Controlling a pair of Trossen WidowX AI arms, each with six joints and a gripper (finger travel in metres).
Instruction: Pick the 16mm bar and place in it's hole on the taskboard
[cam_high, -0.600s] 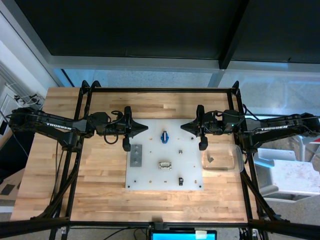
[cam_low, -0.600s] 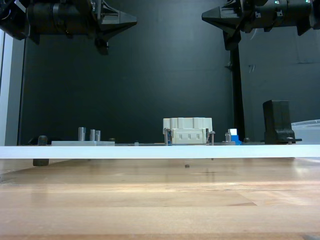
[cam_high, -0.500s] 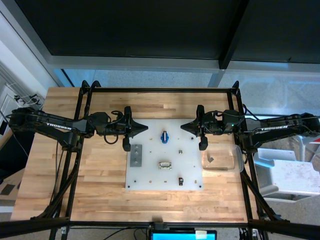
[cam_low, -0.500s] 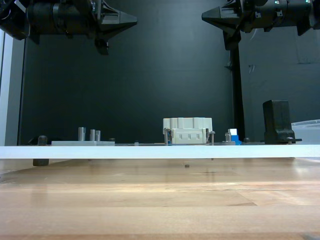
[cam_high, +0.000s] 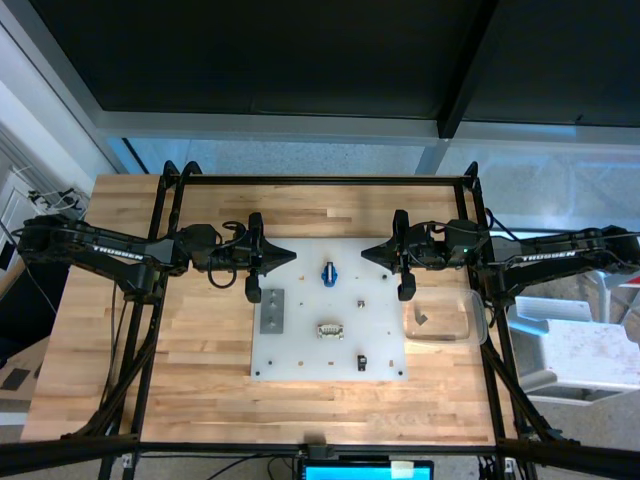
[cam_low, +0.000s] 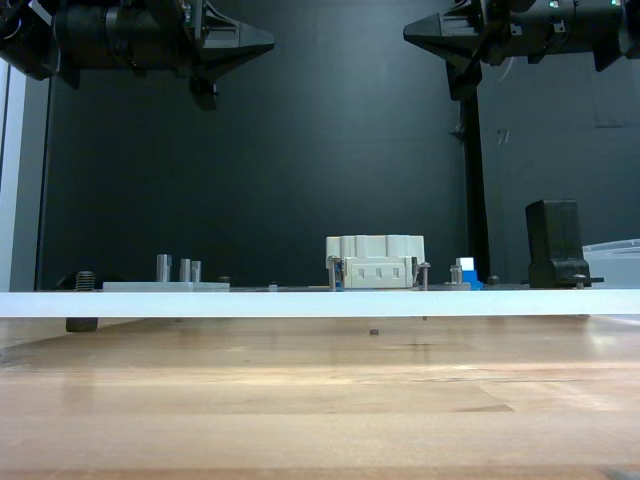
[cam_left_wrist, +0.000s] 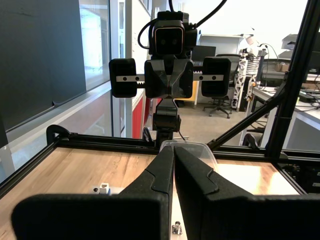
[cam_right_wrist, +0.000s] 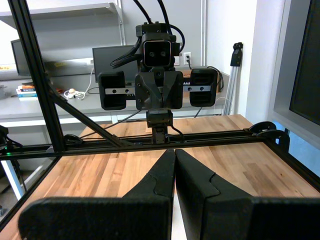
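High view: the left gripper (cam_high: 290, 256) hangs over the taskboard (cam_high: 300, 350) at eleven o'clock and the right gripper (cam_high: 366, 252) at one o'clock. A grey block (cam_high: 272, 311) lies at nine o'clock.

Low view: the 16mm bar (cam_low: 163, 267), thickest of three pegs (cam_low: 190, 270), stands upright in that block, with both grippers well above it.

Left wrist view: the fingers (cam_left_wrist: 159, 172) are pressed together, empty.

Right wrist view: the fingers (cam_right_wrist: 161, 172) are likewise pressed together, empty.
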